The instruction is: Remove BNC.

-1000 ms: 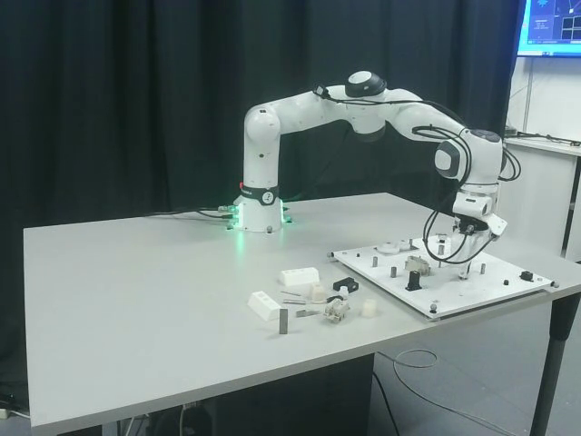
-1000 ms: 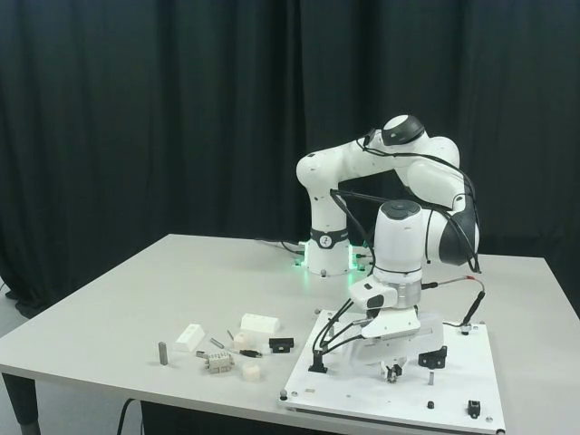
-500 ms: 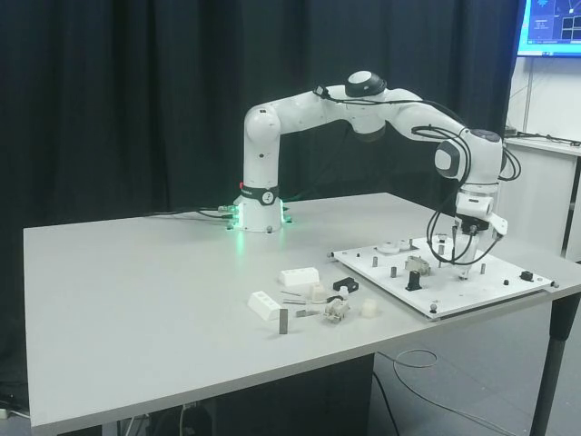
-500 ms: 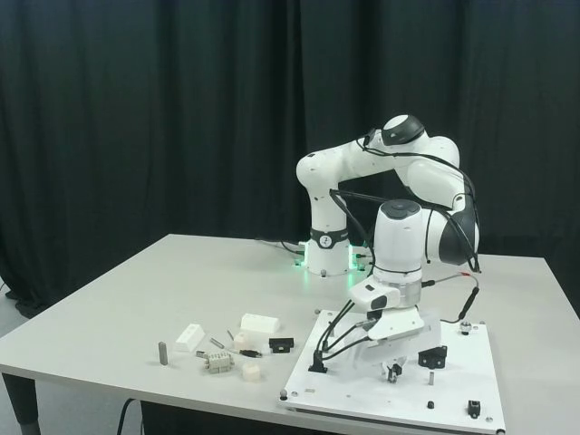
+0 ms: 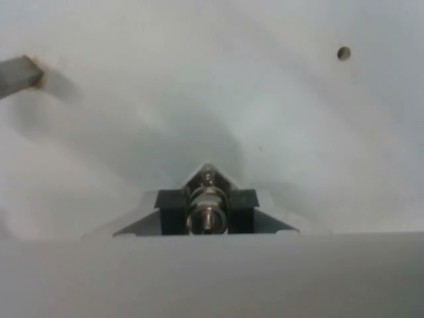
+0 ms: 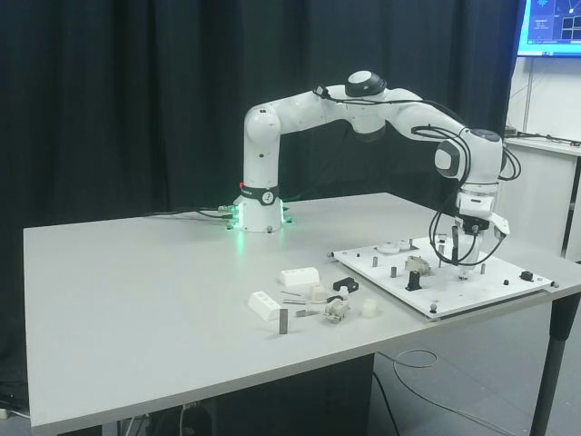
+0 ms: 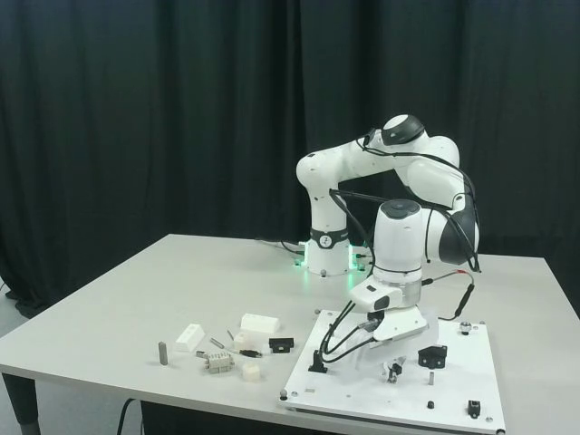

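Note:
The BNC connector (image 5: 208, 211) is a small metal barrel standing in a black mount on the white board (image 7: 362, 399). In the second room view the connector (image 7: 393, 370) sits near the board's middle, just below my gripper (image 7: 399, 343). The gripper hangs a short way above it and apart from it. In the first room view the gripper (image 6: 469, 252) is over the far part of the board (image 6: 481, 292). The wrist view looks straight down on the connector, with nothing gripping it.
On the board stand a black bracket (image 7: 432, 356), a small black part (image 7: 472, 408), a black post (image 7: 317, 364) and a grey peg (image 5: 16, 75). Loose white blocks (image 7: 260, 323), a grey peg (image 7: 163, 352) and a black clip (image 7: 281, 343) lie left of the board. Cables hang from the wrist.
The gripper has risen from just over the board to a short height above the connector. The connector stays in its mount.

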Controlling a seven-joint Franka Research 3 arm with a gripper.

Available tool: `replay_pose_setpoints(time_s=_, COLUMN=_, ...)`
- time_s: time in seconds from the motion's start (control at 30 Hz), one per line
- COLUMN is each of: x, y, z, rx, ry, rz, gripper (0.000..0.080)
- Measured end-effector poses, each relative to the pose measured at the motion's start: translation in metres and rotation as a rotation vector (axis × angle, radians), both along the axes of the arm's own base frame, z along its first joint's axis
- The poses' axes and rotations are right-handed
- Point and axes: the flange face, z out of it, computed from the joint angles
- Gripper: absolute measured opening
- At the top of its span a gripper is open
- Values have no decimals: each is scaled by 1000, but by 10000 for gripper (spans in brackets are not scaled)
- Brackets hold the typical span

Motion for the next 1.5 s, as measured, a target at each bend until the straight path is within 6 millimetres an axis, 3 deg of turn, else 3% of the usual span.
replay_pose_setpoints(time_s=1.5, x=1, y=-1, z=2, rx=13, ry=11, rz=361, gripper=120)
